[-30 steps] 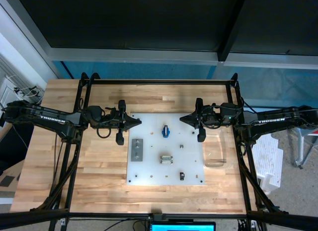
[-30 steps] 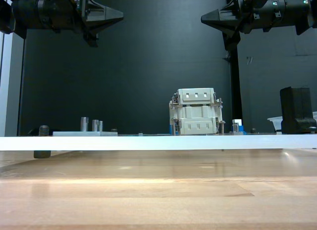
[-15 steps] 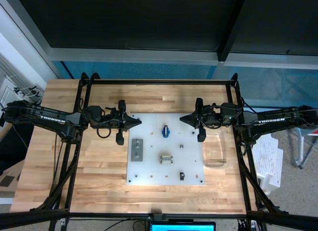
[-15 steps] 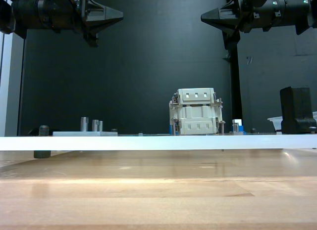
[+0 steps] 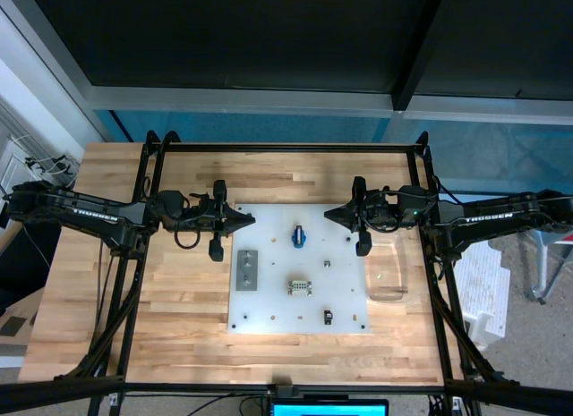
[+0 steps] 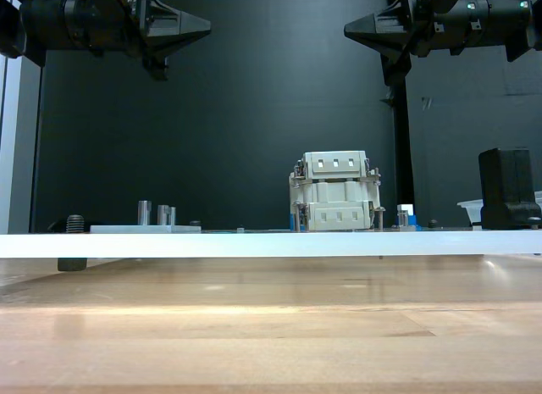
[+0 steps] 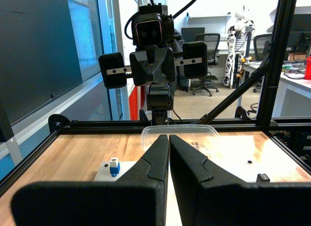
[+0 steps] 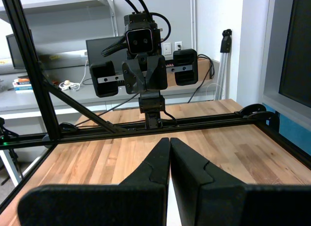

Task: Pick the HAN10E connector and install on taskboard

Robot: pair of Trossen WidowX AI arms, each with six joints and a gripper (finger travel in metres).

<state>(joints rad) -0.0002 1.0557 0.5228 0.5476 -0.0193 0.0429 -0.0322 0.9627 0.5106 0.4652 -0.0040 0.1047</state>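
HAN10E connector (image 5: 300, 287) on taskboard (image 5: 269, 310), well below left gripper (image 5: 252, 219) and right gripper (image 5: 326, 215)

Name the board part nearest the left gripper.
The grey metal block, along the taskboard's left side below the shut left gripper; the shut right gripper hovers opposite, nearer the blue part.

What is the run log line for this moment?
left gripper: shut, empty, high near taskboard far-left corner | right gripper: shut, empty, high near far-right corner | HAN10E connector: on taskboard, untouched
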